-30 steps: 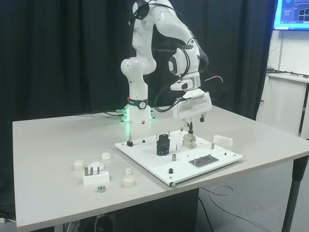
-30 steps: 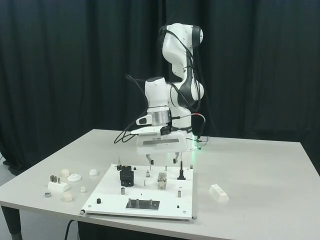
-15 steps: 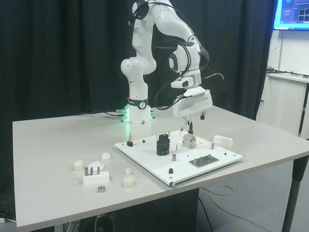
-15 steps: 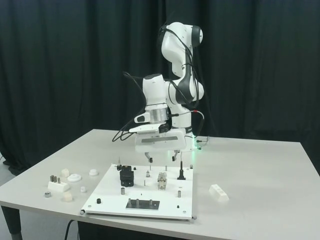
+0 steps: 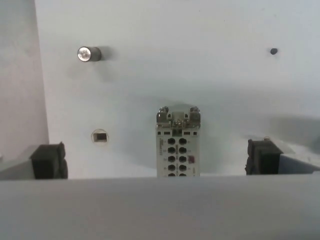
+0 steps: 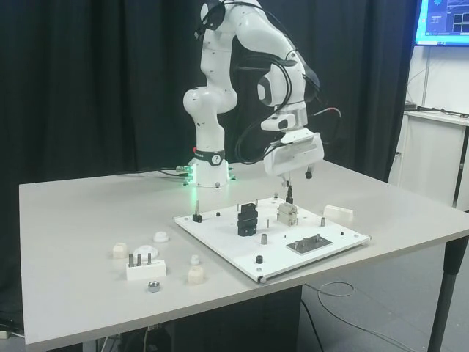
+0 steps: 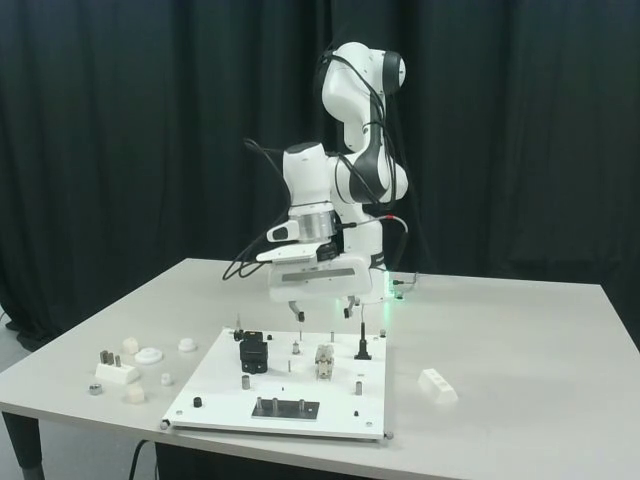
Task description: Pick bolt 4.
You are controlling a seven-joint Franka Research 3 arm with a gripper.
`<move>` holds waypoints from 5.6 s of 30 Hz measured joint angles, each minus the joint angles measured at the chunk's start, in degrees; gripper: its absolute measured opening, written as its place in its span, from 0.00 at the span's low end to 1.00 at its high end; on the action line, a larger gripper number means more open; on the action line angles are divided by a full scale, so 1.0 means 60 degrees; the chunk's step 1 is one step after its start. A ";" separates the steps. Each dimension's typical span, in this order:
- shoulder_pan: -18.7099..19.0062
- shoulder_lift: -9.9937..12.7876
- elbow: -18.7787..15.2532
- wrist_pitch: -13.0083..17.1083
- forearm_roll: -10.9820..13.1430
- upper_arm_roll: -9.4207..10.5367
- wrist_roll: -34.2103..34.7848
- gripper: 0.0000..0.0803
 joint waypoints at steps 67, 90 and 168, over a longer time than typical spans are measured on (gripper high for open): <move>-0.0923 0.1343 0.2697 -0.0783 -0.1121 -0.1014 -0.0913 1.00; -0.2645 0.3295 0.5187 -0.1743 0.0091 -0.0998 -0.4089 1.00; -0.5940 0.7566 0.9847 -0.3317 0.2153 -0.1332 -0.7190 1.00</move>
